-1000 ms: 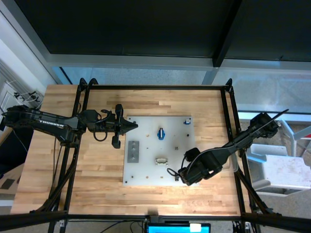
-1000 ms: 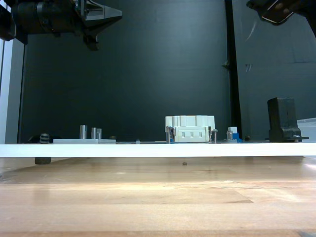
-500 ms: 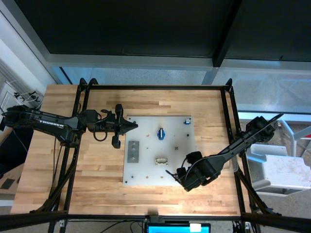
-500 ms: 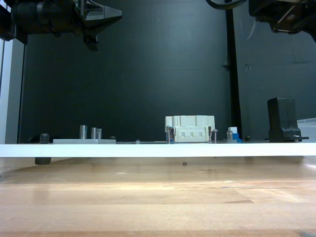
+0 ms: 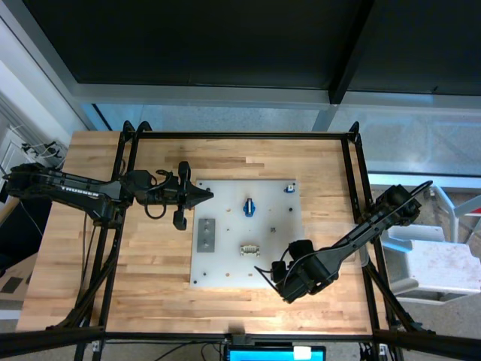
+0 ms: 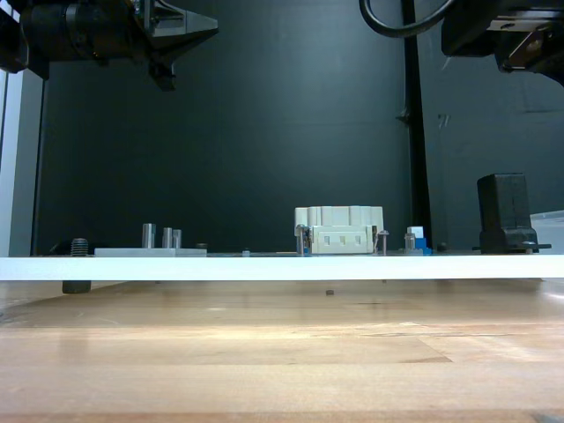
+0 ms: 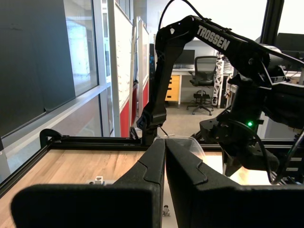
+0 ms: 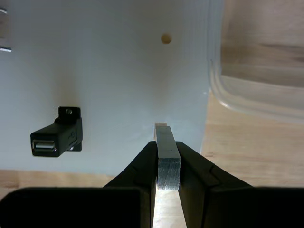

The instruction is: Pick the 16mm bar and place in it's hole on the taskboard

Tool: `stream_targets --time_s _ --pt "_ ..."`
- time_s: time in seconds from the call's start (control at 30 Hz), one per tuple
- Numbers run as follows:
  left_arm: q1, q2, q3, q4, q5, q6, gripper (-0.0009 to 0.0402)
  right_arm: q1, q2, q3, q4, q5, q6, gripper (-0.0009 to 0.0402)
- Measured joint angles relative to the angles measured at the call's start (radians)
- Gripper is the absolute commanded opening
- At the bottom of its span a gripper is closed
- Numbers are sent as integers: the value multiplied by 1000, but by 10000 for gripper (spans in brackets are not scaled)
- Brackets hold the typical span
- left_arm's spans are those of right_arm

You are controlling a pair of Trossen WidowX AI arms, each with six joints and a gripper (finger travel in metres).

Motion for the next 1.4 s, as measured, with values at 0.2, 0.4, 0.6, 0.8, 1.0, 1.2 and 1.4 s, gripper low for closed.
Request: stream_targets --time_s 0.2,0.4,0.6,0.8,1.0,1.2,1.4 --pt "0 0 0 0 0 0 0 2 2 -12 4 -2 42 0" --pt "0 0 0 0 0 0 0 5 2 -32 25 -2 66 0" --pt "0 0 0 0 0 0 0 11 1 -58 80 -3 68 0" --pt "0 0 0 0 0 0 0 14 1 -63 83 -2 68 0" --pt "0 0 0 0 0 0 0 14 12 -65 90 -3 68 0" --pt "0 0 0 0 0 0 0 14 12 -68 91 -3 67 0" --pt "0 0 0 0 0 0 0 14 12 -81 105 -2 66 0"
